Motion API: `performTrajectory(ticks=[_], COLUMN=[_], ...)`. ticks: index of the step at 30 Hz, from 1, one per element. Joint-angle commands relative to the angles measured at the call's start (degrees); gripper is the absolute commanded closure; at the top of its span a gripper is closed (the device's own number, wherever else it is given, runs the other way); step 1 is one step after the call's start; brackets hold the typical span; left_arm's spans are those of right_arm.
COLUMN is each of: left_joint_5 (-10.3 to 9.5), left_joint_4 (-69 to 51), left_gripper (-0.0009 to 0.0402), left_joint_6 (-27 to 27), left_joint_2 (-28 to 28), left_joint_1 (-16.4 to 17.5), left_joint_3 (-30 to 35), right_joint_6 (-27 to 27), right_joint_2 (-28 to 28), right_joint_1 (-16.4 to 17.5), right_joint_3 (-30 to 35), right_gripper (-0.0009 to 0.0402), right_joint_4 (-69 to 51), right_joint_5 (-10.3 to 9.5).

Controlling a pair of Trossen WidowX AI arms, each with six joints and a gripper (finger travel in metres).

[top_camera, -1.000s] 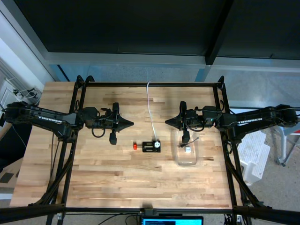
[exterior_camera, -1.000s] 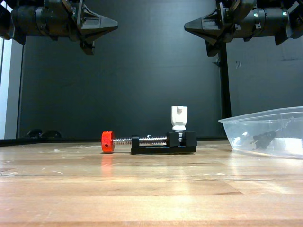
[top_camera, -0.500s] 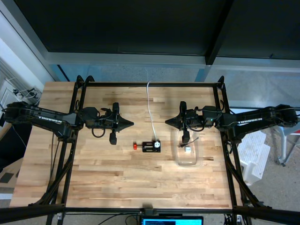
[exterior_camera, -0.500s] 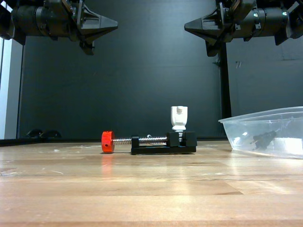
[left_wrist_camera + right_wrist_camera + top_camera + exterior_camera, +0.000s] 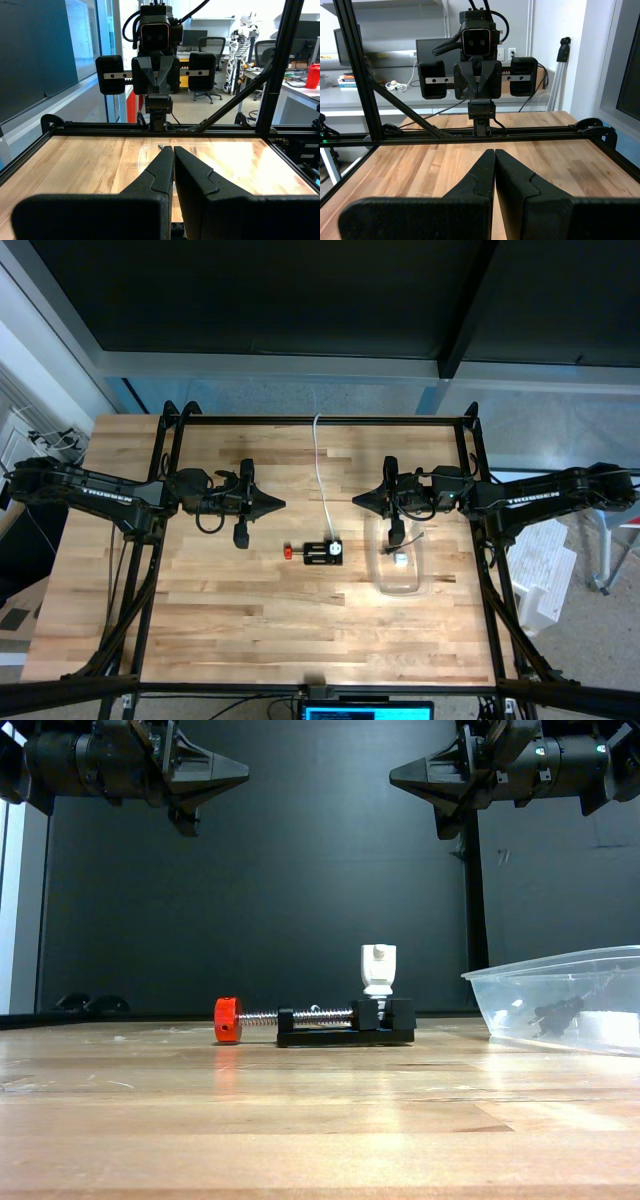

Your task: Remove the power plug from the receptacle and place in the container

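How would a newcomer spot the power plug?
On the wooden table, find the clear container right of the vise, near the raised right pincer; the left pincer hangs left of the vise. The power plug lies inside: tiny, black, thin-tailed, unlike the white cube beside it.

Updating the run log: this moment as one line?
power plug: in container | receptacle: empty, in vise | left hand: shut, raised left of vise | right hand: shut, raised near container

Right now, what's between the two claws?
High view: only the white cable, on the table below, passes between the raised, shut left gripper and right gripper.
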Motion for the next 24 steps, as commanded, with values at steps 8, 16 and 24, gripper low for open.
performTrajectory(ticks=[8,16,24], left_joint_5=[0.02,0.00,0.02], left_joint_4=[0.00,0.00,0.00], left_gripper=[0.0393,0.0393,0.0393], left_joint_6=[0.00,0.00,0.00], left_joint_2=[0.00,0.00,0.00], left_joint_1=[0.02,0.02,0.02], left_joint_3=[0.00,0.00,0.00], right_joint_6=[-0.04,-0.04,-0.04], right_joint_2=[0.00,0.00,0.00], right_joint_1=[0.00,0.02,0.00], right_joint_3=[-0.02,-0.02,-0.02], right_gripper=[0.0393,0.0393,0.0393], right_joint_4=[-1.57,-1.55,-1.57], right_joint_5=[0.00,0.00,0.00])
